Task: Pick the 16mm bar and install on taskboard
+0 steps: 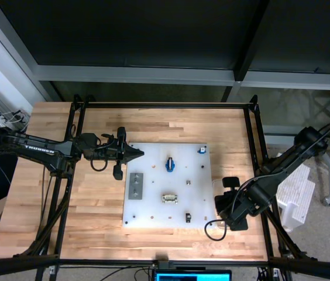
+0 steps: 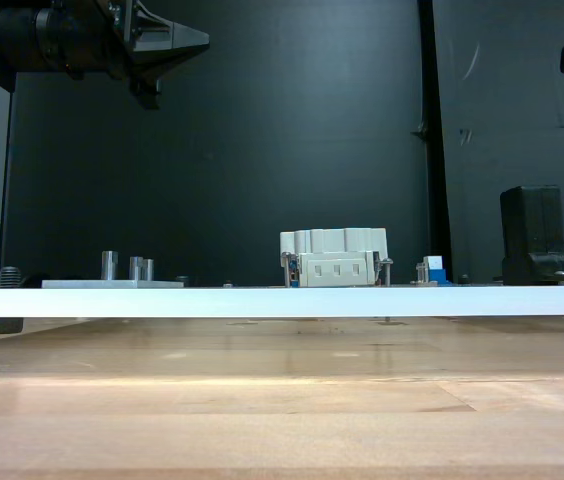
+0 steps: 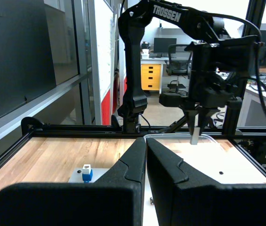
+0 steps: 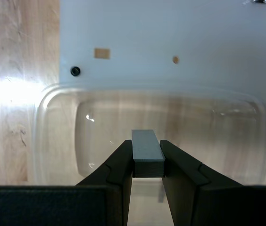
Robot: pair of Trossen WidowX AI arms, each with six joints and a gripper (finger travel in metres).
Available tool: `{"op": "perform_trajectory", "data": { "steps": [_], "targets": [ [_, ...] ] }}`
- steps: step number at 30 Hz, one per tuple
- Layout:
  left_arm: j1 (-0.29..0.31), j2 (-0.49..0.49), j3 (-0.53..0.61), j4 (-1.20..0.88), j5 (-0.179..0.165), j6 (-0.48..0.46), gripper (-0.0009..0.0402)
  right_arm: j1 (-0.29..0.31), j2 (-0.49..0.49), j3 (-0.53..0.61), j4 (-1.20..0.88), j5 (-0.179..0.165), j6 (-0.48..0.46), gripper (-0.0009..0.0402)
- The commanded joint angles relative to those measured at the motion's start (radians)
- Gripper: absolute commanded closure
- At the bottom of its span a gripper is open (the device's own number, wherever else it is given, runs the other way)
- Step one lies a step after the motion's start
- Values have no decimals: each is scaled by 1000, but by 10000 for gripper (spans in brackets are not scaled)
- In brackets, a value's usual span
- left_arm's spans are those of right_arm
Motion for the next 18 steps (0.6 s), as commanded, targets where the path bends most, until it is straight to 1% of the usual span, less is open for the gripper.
{"op": "perform_trajectory", "data": {
  "steps": [1, 18],
  "targets": [
    [0, 0, 0, 0, 0, 0, 393, -2, 32, 28, 2, 1, 6, 380],
    [0, 0, 0, 0, 0, 0, 393, -24, 191, 163, 23, 0, 8, 380]
  ]
}}
